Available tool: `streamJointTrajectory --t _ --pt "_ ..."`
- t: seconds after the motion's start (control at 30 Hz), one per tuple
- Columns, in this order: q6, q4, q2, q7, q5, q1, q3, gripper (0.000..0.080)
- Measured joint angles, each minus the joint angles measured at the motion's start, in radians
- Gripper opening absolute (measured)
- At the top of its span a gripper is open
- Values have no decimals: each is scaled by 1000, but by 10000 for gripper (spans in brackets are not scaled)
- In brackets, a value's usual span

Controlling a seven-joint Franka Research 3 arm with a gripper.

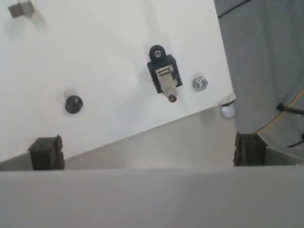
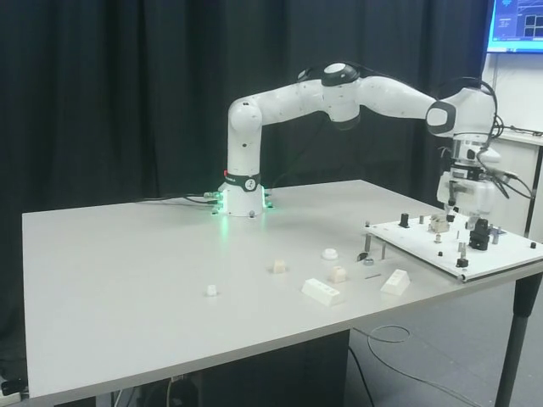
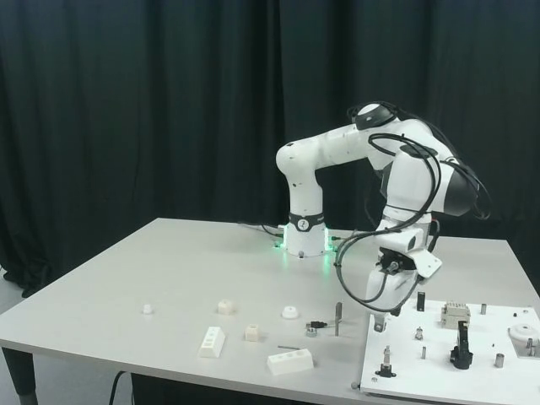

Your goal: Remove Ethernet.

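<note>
In the wrist view, a black socket [image 1: 160, 64] is screwed to the white board [image 1: 109, 57], and a pale Ethernet plug [image 1: 167, 84] sits in it. My gripper [image 1: 147, 151] hangs above the board's edge, open, with one dark fingertip [image 1: 46, 153] on each side and nothing between them. The plug lies ahead of the fingertips, apart from both. The first room view shows the gripper [image 2: 462, 208] over the board [image 2: 424, 246] at the table's right end. From the second room camera, the gripper [image 3: 398, 312] hovers above the board's [image 3: 439, 375] left part.
On the board near the plug are a black round peg [image 1: 73, 103], a metal nut [image 1: 200, 84] and a small metal bracket [image 1: 21, 8]. Several white blocks [image 2: 322, 291] and small parts lie on the grey table [image 2: 127, 254] left of the board. Cables run on the floor beyond the table edge.
</note>
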Motion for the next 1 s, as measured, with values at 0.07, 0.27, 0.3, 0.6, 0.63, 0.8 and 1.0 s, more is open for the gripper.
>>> streamJointTrajectory --t 0.07,0.27,0.3,0.6,0.63,0.8,1.0 --pt "5 3 2 -15 -6 0 3 800" --pt "23 6 4 -36 -8 -3 16 800" --pt "24 6 4 -41 -8 -5 18 800" --pt "25 18 4 -126 -8 -24 37 800" --pt "24 20 4 -136 -8 -27 39 800" --pt "18 40 4 -190 -8 -49 57 800" --pt "-10 80 4 -206 -8 -89 83 800"
